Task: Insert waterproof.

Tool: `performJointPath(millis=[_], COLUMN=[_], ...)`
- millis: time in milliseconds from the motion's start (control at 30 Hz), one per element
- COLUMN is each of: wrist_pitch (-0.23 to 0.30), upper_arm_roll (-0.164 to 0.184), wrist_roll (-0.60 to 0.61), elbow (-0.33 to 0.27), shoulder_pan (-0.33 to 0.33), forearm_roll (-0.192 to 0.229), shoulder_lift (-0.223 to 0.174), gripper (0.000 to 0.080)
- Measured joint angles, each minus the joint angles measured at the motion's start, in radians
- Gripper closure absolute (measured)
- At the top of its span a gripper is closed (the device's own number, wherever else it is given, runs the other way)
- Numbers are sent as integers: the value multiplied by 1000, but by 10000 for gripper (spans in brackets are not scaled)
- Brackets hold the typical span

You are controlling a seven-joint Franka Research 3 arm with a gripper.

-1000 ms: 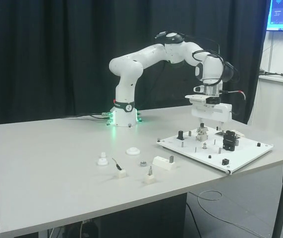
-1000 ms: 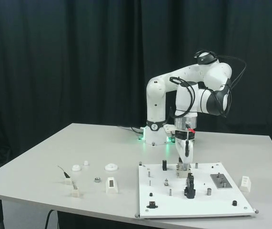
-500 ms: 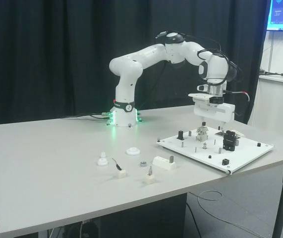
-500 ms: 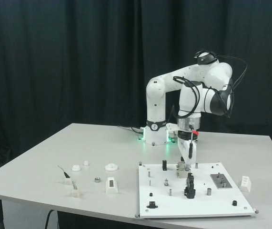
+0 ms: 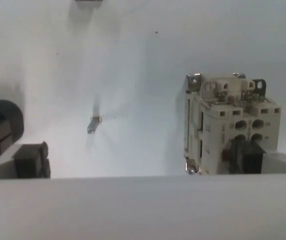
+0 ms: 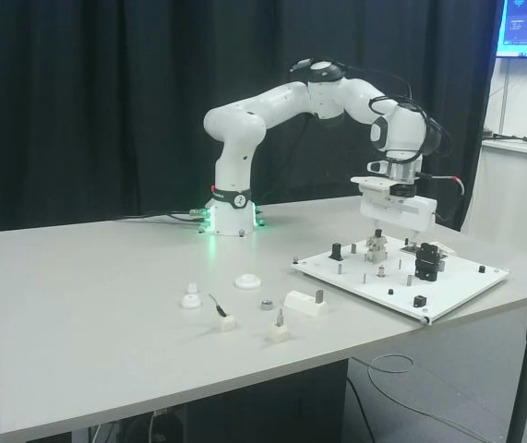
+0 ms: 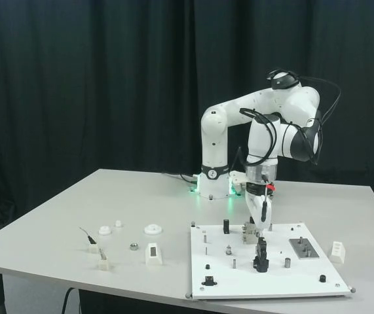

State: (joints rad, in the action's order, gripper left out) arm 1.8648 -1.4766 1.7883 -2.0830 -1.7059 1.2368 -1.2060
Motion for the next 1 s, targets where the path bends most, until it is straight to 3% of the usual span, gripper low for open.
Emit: performJointPath(millis=[1000], wrist_pitch=[7], upper_arm_roll=[11], wrist_roll=[1], elbow=[9], shoulder_pan=[-2], forearm_roll=[-24], shoulder_lift=[-3], gripper=[3])
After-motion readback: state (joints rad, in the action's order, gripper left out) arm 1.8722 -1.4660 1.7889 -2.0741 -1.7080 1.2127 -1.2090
